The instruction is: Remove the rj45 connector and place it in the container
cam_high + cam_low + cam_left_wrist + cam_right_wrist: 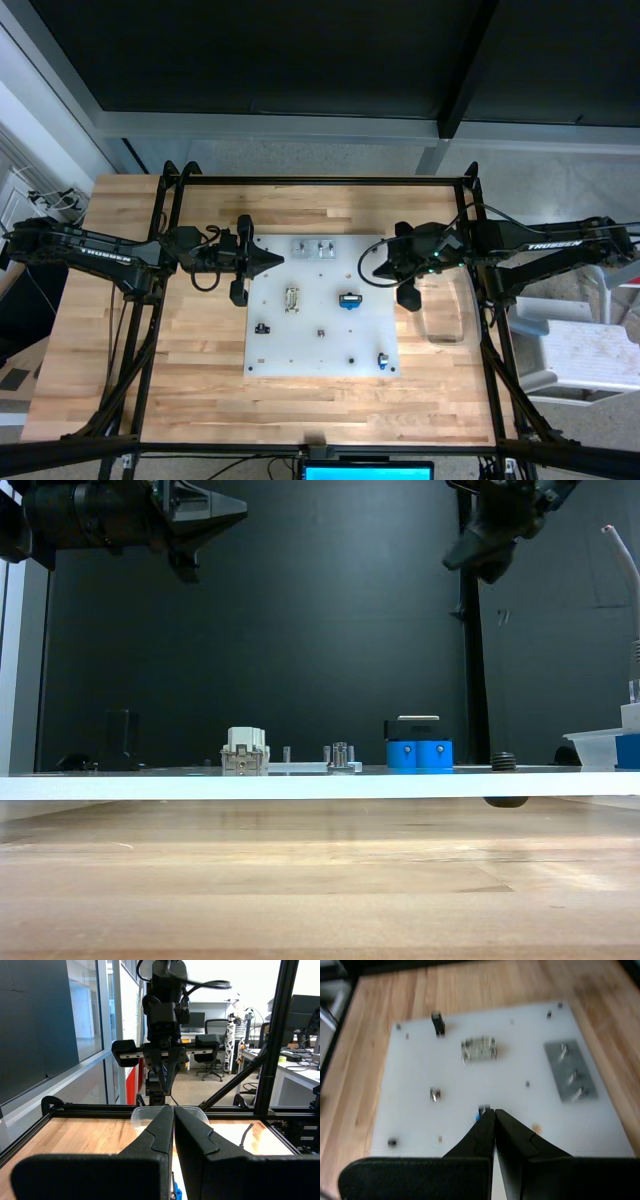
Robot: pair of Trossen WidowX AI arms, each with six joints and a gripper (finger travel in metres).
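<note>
Plug: the plug (383,358) sits at the board's (300,350) near right corner.
Bin: the bin (446,318) is on the desk, just beside the board's right edge.
Grippers: right gripper (366,268) and left gripper (276,259) are both closed and empty, high over the board's far part.
Tip: open the right gripper, centre it over the plug, then pull straight.

Wood table (150,350) w/ white board (300,355) & clear container (447,341).

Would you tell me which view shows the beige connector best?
The low view: the beige connector stands close, in side profile, on the board. The high and right wrist views show it smaller, from above; the left wrist view does not show it. The left gripper and right gripper hover shut above the board's sides.
</note>
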